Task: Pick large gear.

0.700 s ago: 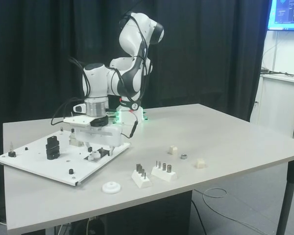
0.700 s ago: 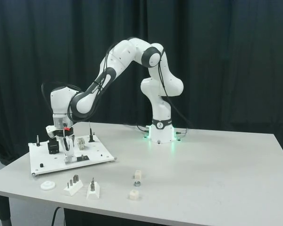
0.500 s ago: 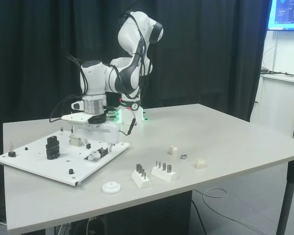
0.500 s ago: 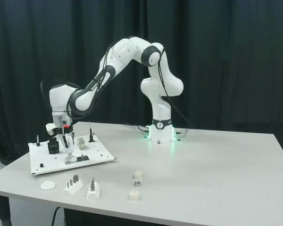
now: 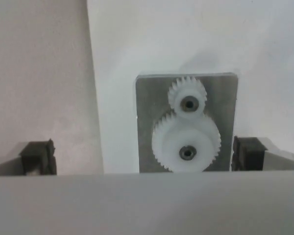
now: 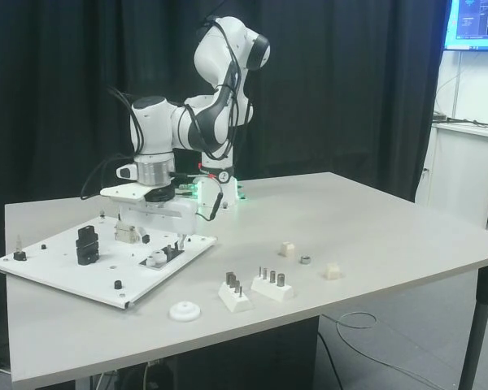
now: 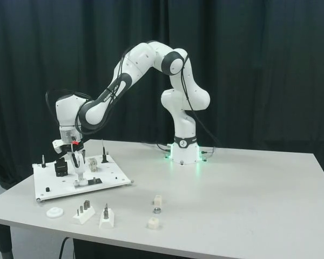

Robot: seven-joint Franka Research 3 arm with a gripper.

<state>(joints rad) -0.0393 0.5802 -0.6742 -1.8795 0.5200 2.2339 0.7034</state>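
Observation:
The large white gear (image 5: 186, 149) lies flat on a grey metal plate (image 5: 147, 122), meshed with a smaller white gear (image 5: 187, 97). The plate sits on the white board (image 6: 65, 272) at the table's left. My gripper (image 5: 142, 155) hangs open straight above the gears, clear of them, with nothing in it. Its black fingertips (image 5: 37, 157) stand wide apart, and the large gear shows between them, nearer one side. In the first room view the gripper (image 6: 163, 238) hovers over the gears (image 6: 155, 259). The second room view also shows the gripper (image 7: 75, 164) above the board (image 7: 54, 186).
A black fixture (image 6: 86, 245) and small pegs stand on the board. On the table in front lie a white round part (image 6: 183, 310), two white peg blocks (image 6: 235, 294) (image 6: 274, 286), two small cubes (image 6: 287, 249) (image 6: 332, 271) and a nut (image 6: 306, 260).
The gripper has risen from close above the gears and shifted slightly. Both gears stayed on the plate.

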